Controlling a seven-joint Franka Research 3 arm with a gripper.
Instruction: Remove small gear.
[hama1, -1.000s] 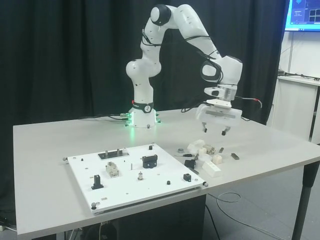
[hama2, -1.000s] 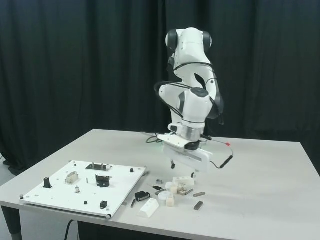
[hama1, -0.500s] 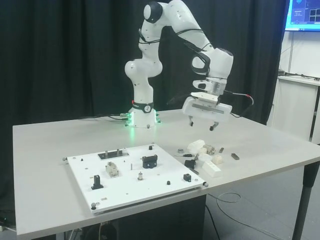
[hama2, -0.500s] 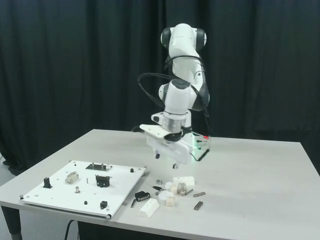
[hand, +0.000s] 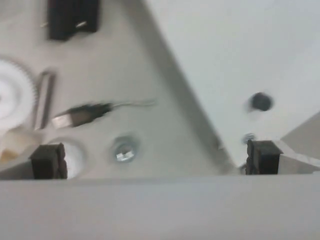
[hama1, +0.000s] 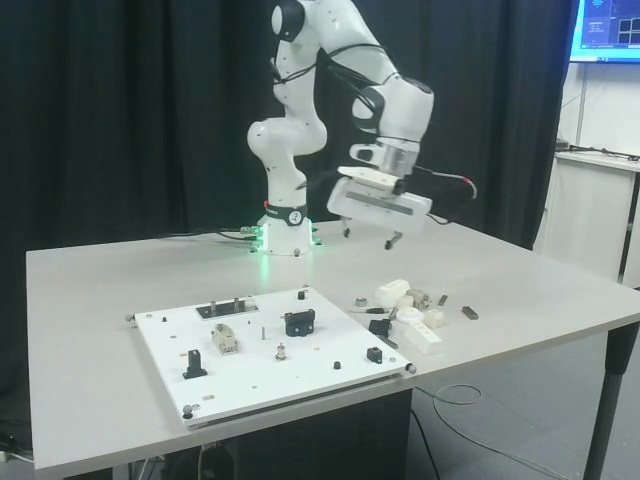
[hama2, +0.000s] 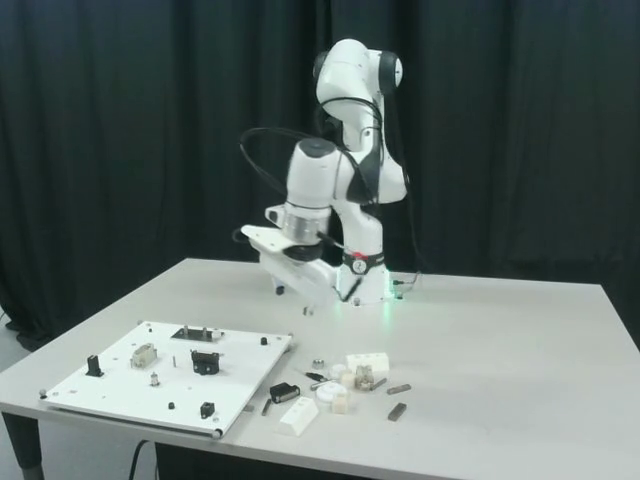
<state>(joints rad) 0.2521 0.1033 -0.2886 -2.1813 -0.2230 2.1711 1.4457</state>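
Small gear removal is judged to be at the approach step. The gripper (hand: 155, 159) hangs in the air, its fingers spread wide with nothing held between them. Below it are seen a corner of the white assembly board (hand: 240, 50) and the grey table (hand: 125, 65). A nut (hand: 124, 150), a cable plug (hand: 80, 114) and a white toothed gear (hand: 10, 95) lie loose just beside the board. Whether that is the small gear cannot be told; a small upright part (hama1: 283, 351) standing on the board is another candidate. The target must first be settled. The gripper would then be lowered with one finger on either side of it.
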